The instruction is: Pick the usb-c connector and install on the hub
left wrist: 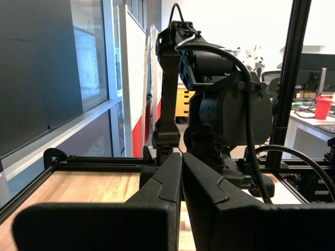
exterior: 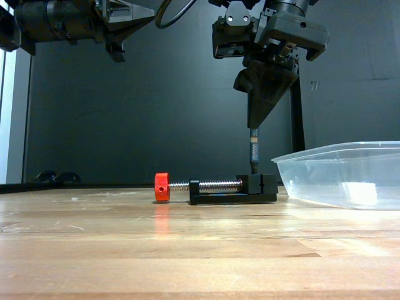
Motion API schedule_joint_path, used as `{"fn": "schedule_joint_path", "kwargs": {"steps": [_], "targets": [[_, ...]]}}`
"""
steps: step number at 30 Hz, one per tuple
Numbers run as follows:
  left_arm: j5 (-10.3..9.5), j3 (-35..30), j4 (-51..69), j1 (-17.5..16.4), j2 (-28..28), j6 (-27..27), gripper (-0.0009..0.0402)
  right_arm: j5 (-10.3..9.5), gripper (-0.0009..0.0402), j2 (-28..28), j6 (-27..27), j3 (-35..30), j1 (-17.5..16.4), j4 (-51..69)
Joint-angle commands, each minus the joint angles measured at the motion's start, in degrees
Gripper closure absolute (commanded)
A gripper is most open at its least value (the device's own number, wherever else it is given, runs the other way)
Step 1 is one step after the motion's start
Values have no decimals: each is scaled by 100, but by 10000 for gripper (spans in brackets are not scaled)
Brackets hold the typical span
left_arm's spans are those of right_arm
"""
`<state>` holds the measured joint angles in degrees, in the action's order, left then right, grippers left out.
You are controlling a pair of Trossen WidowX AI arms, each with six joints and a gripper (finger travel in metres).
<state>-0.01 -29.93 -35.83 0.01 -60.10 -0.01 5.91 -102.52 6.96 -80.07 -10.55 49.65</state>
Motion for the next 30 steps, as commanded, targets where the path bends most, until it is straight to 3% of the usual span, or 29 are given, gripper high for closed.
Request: {"fn": "schedule_joint_path", "kwargs": {"steps": [1,30], "targets": [[0,-2,0,0,-2,0,393,-9,393,-2,17,-2,-11,-22],[0,-2,0,0,-2,0,393,0,393,-107,7,4,-33,-101]]}}
